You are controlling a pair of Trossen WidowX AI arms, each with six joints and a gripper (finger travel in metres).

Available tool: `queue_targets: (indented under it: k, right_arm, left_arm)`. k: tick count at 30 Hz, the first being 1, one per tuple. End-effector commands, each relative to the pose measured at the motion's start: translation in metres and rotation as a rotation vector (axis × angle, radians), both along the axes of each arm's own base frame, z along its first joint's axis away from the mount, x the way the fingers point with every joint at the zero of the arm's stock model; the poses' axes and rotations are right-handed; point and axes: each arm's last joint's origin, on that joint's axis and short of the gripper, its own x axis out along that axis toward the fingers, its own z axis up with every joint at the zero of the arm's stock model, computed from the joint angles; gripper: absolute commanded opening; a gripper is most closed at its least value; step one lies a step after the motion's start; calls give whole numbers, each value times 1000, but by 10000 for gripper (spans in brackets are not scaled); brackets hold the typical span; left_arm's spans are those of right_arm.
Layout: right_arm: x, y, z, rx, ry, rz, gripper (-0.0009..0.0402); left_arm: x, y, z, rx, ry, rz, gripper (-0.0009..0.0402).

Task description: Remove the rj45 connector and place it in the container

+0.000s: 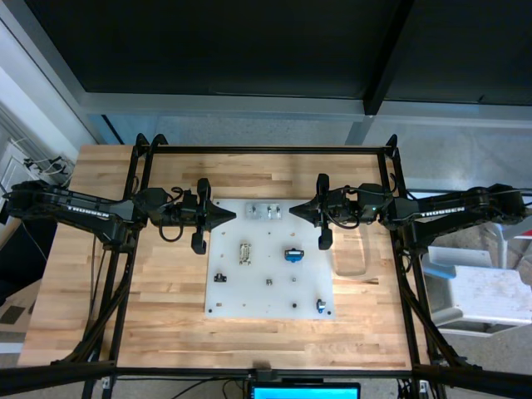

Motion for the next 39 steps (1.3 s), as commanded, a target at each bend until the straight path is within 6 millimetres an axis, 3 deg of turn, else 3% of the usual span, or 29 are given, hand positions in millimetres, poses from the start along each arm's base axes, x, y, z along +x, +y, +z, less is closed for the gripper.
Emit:
queue_targets:
  k: [1, 13, 25, 39]
  right_arm:
    - [0, 0, 0, 1, -2, 2, 0]
    - [-1, 2, 1, 57, 8, 47, 0]
    - [-5, 26, 11, 39, 424, 56, 0]
    - [-28, 48, 34, 58, 744, 35, 0]
  left_arm:
    - [0, 0, 0, 0, 0, 0, 1]
    - [0, 0, 0, 0, 0, 0, 1]
    - [0, 0, 0, 0, 0, 0, 1]
    - [0, 0, 0, 0, 0, 0, 1]
